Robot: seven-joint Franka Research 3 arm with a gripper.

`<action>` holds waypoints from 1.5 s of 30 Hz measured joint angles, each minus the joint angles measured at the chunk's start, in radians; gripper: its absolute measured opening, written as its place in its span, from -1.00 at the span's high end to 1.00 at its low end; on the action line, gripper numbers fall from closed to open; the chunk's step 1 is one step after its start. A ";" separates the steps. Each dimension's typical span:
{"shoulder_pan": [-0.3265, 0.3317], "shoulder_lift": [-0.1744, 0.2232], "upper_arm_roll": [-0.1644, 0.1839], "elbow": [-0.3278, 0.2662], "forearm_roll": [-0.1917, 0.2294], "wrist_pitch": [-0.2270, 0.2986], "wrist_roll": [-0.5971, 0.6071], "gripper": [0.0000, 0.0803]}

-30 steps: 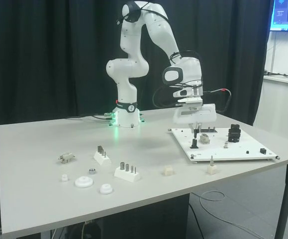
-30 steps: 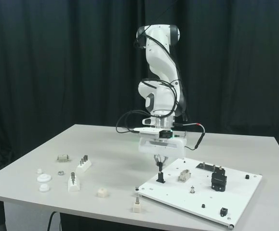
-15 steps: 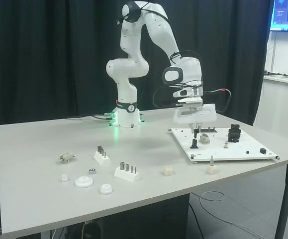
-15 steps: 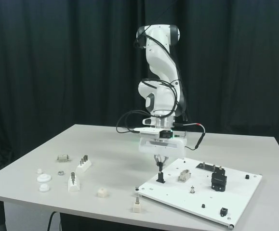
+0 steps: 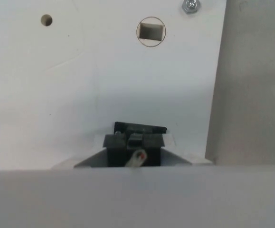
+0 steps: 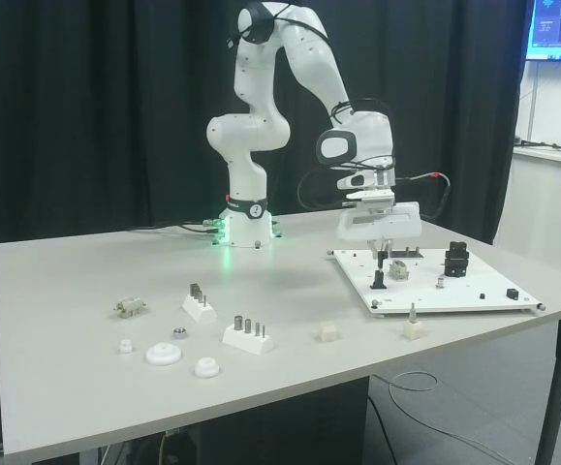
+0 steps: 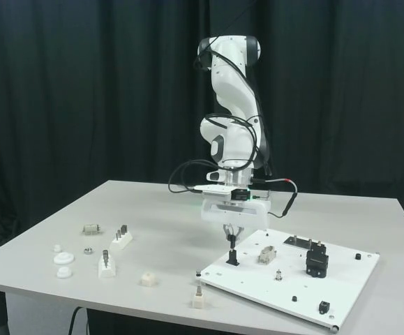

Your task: Insert USB.

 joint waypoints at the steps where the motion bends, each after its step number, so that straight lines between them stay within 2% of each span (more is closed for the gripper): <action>1: 0.000 0.000 0.000 0.000 0.000 0.000 0.000 0.83; 35: -0.004 0.015 0.000 0.000 -0.004 0.013 0.000 0.83; 45: -0.005 0.018 0.000 0.001 -0.029 0.014 -0.002 0.83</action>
